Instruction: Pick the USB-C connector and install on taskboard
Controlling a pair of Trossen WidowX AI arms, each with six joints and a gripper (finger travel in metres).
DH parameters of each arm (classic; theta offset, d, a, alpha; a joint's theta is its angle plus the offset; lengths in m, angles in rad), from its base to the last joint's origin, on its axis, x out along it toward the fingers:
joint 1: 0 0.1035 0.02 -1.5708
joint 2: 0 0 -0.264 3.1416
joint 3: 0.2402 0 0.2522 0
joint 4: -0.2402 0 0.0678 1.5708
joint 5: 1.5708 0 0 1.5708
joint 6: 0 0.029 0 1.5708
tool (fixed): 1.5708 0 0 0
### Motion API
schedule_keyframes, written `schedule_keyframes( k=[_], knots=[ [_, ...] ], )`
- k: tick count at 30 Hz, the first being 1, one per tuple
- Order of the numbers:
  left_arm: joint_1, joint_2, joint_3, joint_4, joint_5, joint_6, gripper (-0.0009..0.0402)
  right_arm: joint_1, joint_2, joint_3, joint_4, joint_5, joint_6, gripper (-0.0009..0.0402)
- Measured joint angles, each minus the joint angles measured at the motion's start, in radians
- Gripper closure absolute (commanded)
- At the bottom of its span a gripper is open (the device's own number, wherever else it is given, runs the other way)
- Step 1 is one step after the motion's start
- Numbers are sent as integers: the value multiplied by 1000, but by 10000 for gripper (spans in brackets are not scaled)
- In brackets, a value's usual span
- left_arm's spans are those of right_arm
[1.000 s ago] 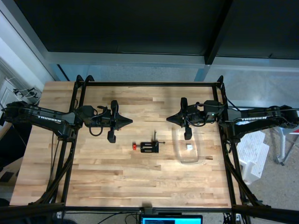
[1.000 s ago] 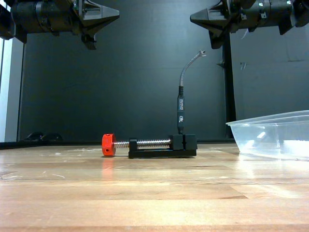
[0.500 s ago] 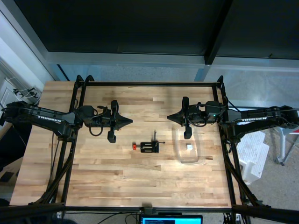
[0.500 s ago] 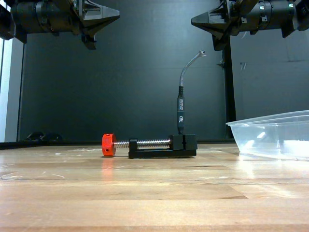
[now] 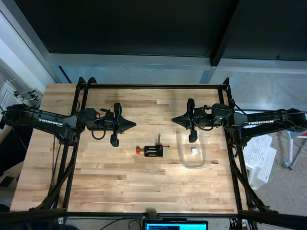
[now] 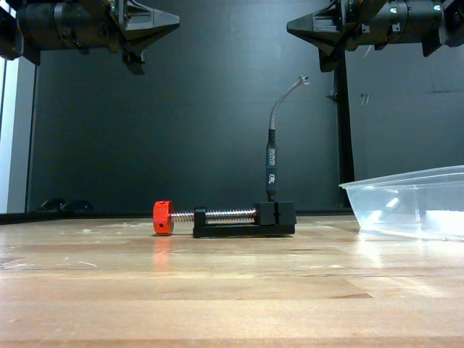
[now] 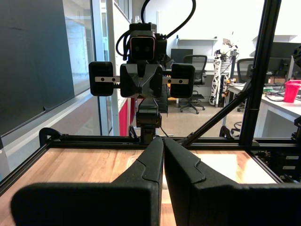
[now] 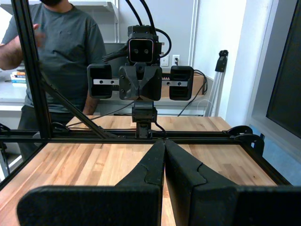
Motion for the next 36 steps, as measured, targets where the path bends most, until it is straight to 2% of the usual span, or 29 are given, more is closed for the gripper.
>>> schedule_keyframes(
  k=[5, 9, 20, 36],
  knots=[
    [0, 0, 0, 0, 0, 0, 393, 3, 0, 0, 0, -10, 0, 393],
    [0, 0, 0, 0, 0, 0, 393, 6, 0, -2, 0, -35, 0, 393],
    [0, 0, 0, 0, 0, 0, 393, 7, 0, -44, 90, -26, 5, 393],
    [0, 0, 0, 0, 0, 0, 393, 8, 0, -48, 84, -26, 19, 393]
  ],
)
